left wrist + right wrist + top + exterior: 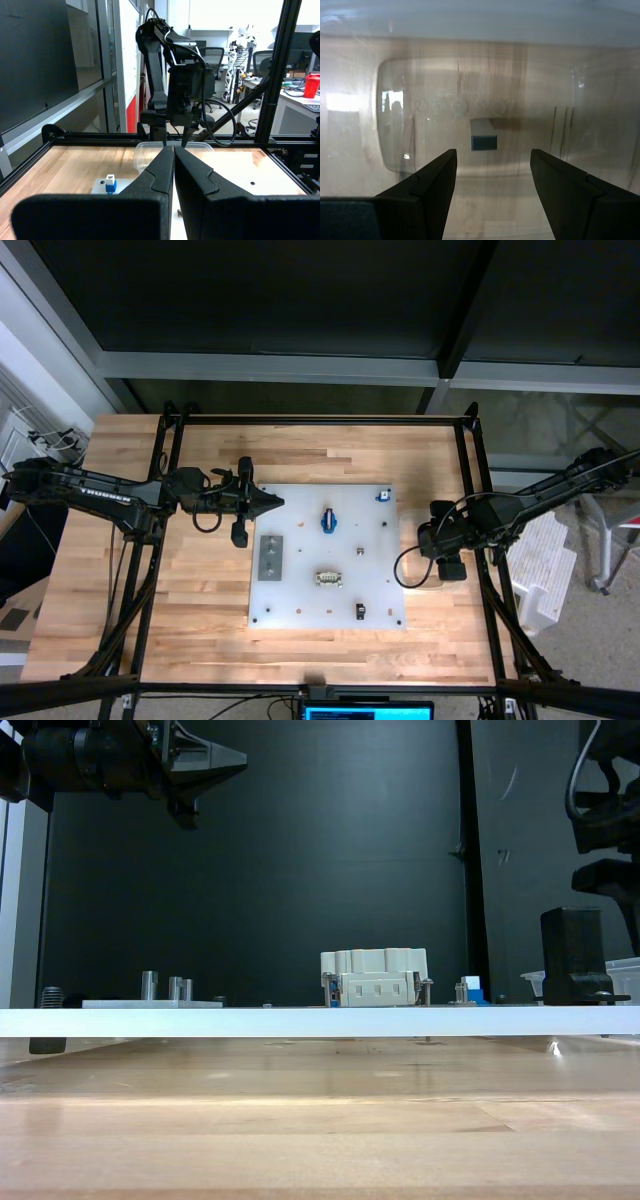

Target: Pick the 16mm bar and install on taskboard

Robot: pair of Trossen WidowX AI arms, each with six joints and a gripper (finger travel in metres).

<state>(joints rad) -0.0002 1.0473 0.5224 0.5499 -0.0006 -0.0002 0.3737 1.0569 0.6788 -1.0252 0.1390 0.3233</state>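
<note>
Left gripper [275,502] above taskboard [300,600] edge; right gripper [492,151] over clear tray [395,100]

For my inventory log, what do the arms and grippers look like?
Both arms are black with looping cables; the left arm bears white lettering. The left gripper, at the taskboard's left edge, and right gripper, over a clear tray, have tapered wedge fingers.

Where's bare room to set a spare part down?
Bare table: near-left, between taskboard and left frame rail; also the band beyond the board's far edge. Crowded: board centre (grey block, blue part, connector) and right of it, where the open right gripper hangs over the clear tray. Shut left gripper hovers at the board's far-left corner.
</note>
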